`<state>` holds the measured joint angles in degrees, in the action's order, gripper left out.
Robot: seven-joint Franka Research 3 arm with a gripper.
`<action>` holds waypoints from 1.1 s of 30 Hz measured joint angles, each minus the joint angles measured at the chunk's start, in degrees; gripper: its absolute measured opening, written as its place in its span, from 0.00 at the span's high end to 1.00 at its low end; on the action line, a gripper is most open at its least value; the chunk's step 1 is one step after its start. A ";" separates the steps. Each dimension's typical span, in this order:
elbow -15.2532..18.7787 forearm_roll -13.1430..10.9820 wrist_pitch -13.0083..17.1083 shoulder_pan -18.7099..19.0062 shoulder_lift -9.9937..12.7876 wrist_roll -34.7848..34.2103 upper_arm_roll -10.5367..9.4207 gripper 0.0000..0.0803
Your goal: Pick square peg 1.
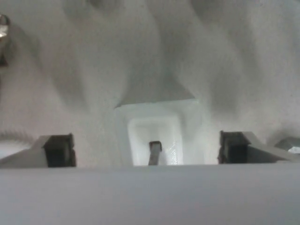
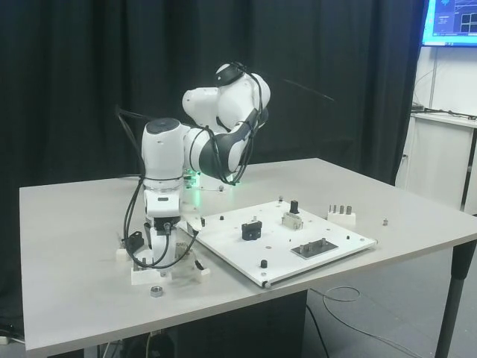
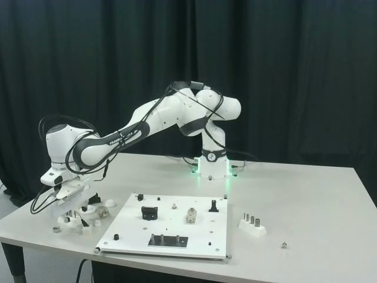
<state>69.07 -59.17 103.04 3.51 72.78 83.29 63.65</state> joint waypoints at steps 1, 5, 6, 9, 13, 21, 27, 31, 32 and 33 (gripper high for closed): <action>0.00 0.16 0.00 -0.06 -0.04 0.00 -0.11 0.00; 0.00 1.07 0.07 -0.28 -0.39 0.00 -0.71 0.16; 0.00 1.31 0.12 -0.35 -0.53 0.00 -0.92 0.16; -0.01 1.79 0.30 -0.50 -0.87 -0.05 -1.43 0.39; -0.01 2.38 0.49 -0.70 -1.40 -0.25 -2.04 0.64; -0.06 3.66 1.09 -1.05 -2.24 -0.58 -3.00 0.64; -0.14 4.21 1.35 -1.26 -2.76 -0.62 -3.15 0.95; -0.27 4.59 1.40 -1.50 -3.26 -0.62 -3.21 0.95; -0.30 4.66 1.40 -1.55 -3.40 -0.62 -3.22 0.95; -0.32 4.74 1.40 -1.60 -3.52 -0.62 -3.22 0.95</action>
<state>68.75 -54.42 104.43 1.91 69.26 82.67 60.43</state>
